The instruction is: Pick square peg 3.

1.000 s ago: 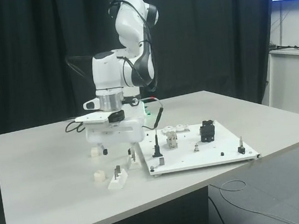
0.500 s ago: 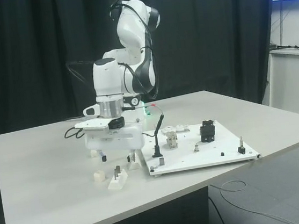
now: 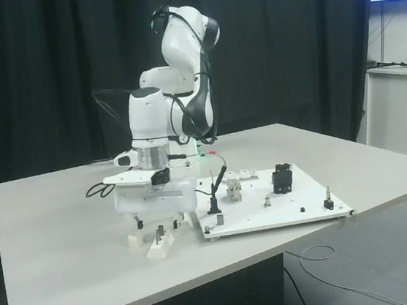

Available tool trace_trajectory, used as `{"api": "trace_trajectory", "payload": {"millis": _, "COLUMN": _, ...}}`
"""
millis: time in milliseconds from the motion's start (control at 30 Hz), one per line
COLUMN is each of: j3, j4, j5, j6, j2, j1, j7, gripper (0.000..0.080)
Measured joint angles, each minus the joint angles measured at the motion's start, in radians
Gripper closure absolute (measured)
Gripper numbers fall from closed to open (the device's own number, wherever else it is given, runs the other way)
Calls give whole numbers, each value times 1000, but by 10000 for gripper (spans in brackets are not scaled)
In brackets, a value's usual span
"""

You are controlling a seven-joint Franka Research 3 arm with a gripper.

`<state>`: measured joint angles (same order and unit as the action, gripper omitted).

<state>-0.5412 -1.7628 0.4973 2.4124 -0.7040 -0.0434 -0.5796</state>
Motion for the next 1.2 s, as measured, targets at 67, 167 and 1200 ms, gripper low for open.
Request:
{"api": "trace_trajectory", "payload": {"millis": 67, "j3": 0, "j4": 6, "j5": 0, "j6": -8, "j2": -3, "j1": -1, "j7": 2, "gripper": 3}}
{"api": "trace_trajectory", "payload": {"millis": 167, "j3": 0, "j4": 15, "j5": 0, "j6": -19, "j2": -9, "j1": -3, "j7": 3, "gripper": 3}}
{"api": "trace_trajectory", "payload": {"millis": 1200, "j3": 7, "j4": 34, "j5": 1, "j6": -59, "j2": -23, "j1": -5, "j7": -71, "gripper": 504}}
